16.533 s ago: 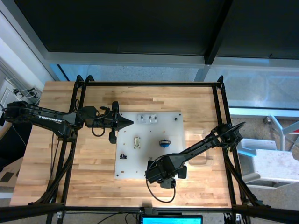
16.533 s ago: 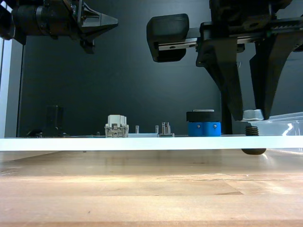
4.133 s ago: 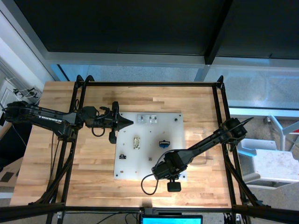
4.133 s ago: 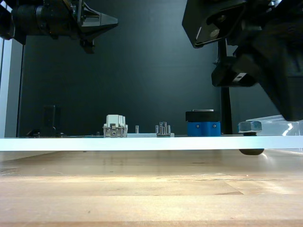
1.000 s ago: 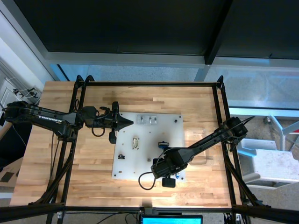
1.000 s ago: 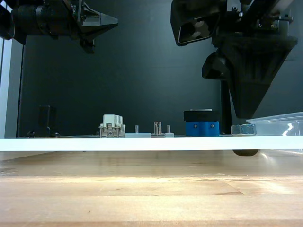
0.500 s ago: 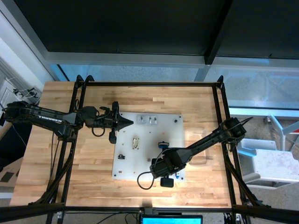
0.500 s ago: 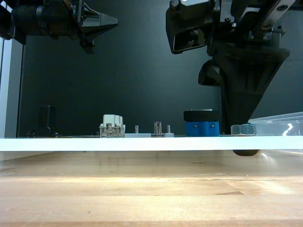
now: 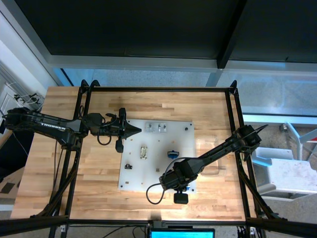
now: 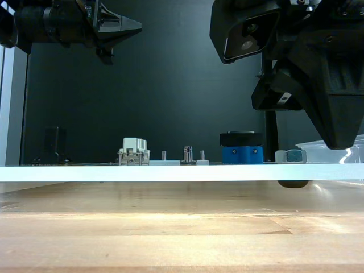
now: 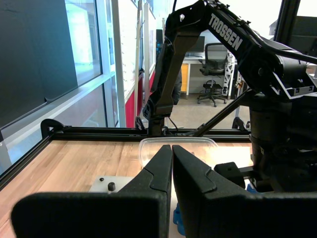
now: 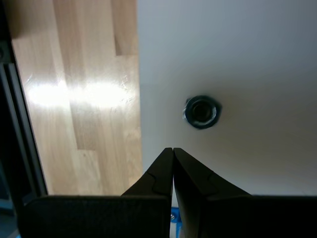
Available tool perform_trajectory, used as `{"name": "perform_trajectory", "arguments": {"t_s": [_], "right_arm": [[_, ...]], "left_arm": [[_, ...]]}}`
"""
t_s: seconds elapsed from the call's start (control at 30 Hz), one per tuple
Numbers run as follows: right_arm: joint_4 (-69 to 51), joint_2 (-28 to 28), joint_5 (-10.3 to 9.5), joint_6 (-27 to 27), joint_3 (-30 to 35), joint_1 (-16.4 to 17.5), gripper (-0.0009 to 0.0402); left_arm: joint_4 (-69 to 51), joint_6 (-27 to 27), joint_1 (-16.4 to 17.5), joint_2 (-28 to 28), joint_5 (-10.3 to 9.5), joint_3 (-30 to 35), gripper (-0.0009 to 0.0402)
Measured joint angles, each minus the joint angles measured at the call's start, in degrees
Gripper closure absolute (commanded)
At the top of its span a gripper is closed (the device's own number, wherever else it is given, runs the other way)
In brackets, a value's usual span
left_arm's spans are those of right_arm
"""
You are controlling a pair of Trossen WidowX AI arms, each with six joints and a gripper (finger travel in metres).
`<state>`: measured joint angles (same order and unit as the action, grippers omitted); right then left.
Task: Pick the M12 fastener and fasten on the M12 threads
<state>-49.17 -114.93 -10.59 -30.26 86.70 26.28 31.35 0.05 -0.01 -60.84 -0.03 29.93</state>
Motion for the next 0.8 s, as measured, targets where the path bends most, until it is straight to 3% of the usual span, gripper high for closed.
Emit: {"name": "perform_trajectory", "arguments": {"t_s": [0.1, 0.27, 0.6, 0.7, 0.8], "right_arm": [[0.00, 0.00, 0.39, 0.00, 0.00, -0.02, 0.0393], [-0.24, 0.11, 3.43, -0.92, 0.24, 0.02, 0.0393], [-3.87, 0.57, 3.61, -0.90, 3.30, 0.04, 0.0393], [-5.07, 1.46, 5.29, -0.87, 3.48, 0.20, 0.0393], [-5.05, 2.62, 5.51, -0.92, 3.50, 0.28, 0.0393]], "left_arm": [[0.00, 0.00, 0.00, 0.00, 0.00, 0.00, 0.0393], [0.02, 0.00, 0.00, 0.00, 0.00, 0.02, 0.0393], [0.00, -0.02, 0.00, 0.00, 0.00, 0.02, 0.0393], [0.02, 0.00, 0.00, 0.00, 0.00, 0.00, 0.0393], [0.02, -0.02, 0.00, 0.00, 0.00, 0.00, 0.0393]]}}
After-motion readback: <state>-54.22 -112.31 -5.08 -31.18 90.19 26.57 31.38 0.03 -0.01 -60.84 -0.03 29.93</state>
